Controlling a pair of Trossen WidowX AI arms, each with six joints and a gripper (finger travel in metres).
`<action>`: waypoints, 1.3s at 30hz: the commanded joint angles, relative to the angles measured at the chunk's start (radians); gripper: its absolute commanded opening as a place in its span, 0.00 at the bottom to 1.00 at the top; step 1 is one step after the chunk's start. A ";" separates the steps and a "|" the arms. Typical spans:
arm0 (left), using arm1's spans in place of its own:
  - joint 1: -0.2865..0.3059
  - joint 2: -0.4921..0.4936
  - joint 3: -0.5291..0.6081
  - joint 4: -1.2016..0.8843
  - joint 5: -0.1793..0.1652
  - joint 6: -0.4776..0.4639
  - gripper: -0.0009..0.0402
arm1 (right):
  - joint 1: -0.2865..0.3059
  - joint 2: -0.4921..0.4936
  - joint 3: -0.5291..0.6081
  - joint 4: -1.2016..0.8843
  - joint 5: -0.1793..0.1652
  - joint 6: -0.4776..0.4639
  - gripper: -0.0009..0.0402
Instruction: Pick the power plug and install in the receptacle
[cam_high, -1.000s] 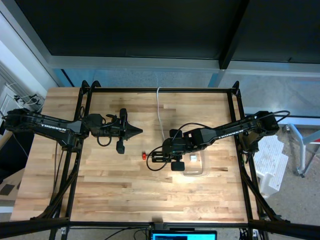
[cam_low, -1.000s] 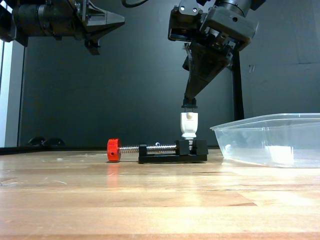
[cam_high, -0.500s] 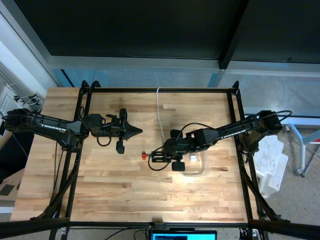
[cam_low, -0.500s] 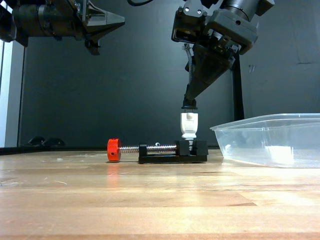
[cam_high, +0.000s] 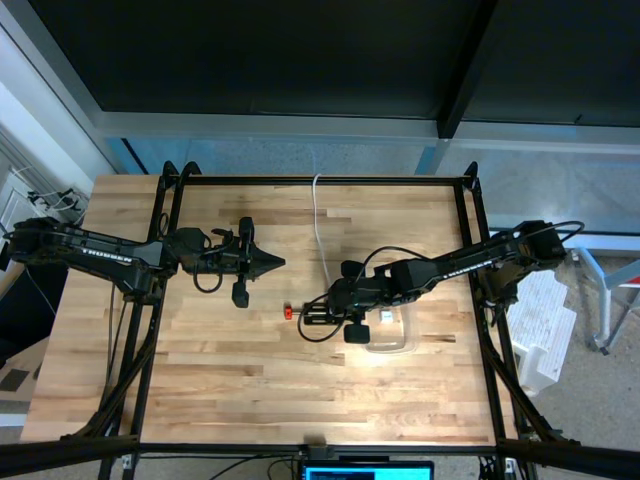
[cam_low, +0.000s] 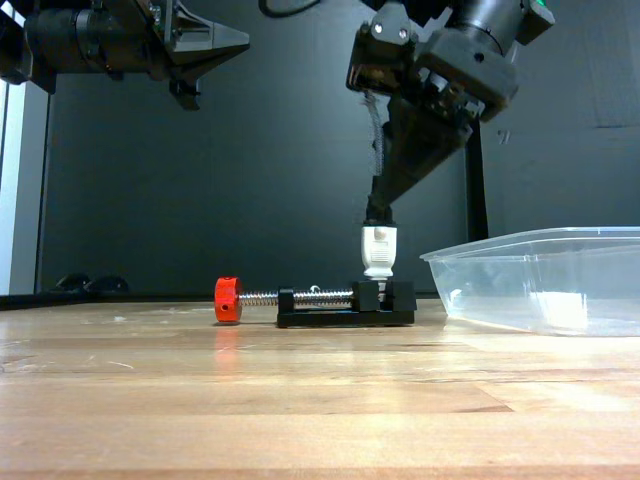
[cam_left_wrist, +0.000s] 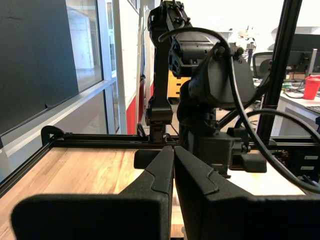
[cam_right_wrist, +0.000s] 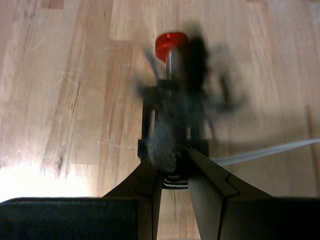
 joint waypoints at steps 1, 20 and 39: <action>0.000 0.000 0.000 0.000 0.000 0.000 0.02 | -0.003 0.006 -0.005 -0.018 0.000 -0.002 0.02; 0.000 0.000 0.000 0.000 0.000 0.000 0.02 | -0.007 -0.003 0.034 -0.020 0.000 0.004 0.11; 0.000 0.000 0.000 0.000 0.000 0.000 0.02 | -0.007 -0.079 0.058 -0.082 -0.001 0.005 0.40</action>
